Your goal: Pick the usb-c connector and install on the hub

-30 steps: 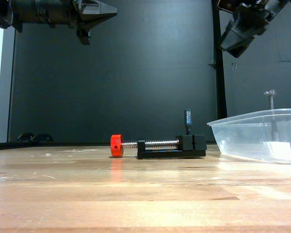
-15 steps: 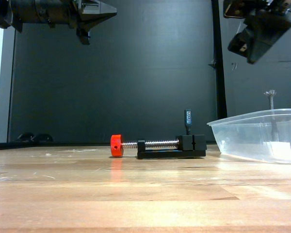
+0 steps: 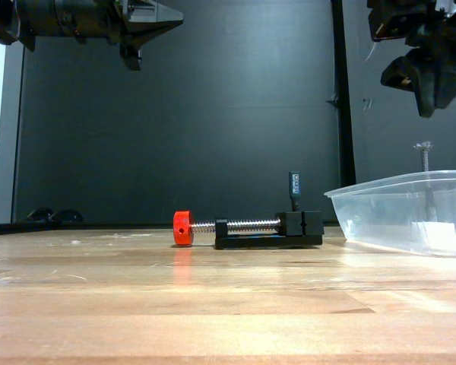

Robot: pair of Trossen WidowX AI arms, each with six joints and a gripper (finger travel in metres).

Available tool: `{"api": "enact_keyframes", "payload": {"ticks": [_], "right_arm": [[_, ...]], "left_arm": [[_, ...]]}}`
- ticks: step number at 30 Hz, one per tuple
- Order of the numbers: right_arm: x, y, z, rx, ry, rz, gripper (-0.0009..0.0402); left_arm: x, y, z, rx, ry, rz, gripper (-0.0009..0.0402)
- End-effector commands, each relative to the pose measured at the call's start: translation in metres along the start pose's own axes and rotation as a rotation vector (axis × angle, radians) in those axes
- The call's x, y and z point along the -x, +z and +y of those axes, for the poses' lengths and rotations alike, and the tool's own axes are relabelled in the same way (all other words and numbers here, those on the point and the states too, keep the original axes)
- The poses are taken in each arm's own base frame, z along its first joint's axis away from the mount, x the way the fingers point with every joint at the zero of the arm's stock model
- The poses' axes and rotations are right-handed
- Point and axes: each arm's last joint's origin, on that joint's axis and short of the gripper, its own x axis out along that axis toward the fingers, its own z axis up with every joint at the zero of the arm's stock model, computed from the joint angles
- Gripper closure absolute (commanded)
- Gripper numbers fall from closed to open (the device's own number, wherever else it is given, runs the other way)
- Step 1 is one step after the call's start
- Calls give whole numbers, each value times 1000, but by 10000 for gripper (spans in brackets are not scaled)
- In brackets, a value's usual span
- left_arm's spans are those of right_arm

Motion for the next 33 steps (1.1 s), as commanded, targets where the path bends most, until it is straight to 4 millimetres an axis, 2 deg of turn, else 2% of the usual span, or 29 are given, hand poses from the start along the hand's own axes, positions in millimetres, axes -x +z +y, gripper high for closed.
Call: {"api": "enact_keyframes", "payload": {"ticks": [1, 6, 12, 33], "right_arm": [[-5, 1, 2, 5, -9, 23, 255], [-11, 3, 5, 17, -39, 38, 227], [-22, 4, 8, 26, -54, 21, 211], [-66, 4, 18, 42, -73, 46, 208]], "left_arm": [[0, 0, 0, 0, 0, 0, 393], [0, 0, 0, 0, 0, 0, 393], [0, 0, 0, 0, 0, 0, 393], [0, 0, 0, 0, 0, 0, 393]]}}
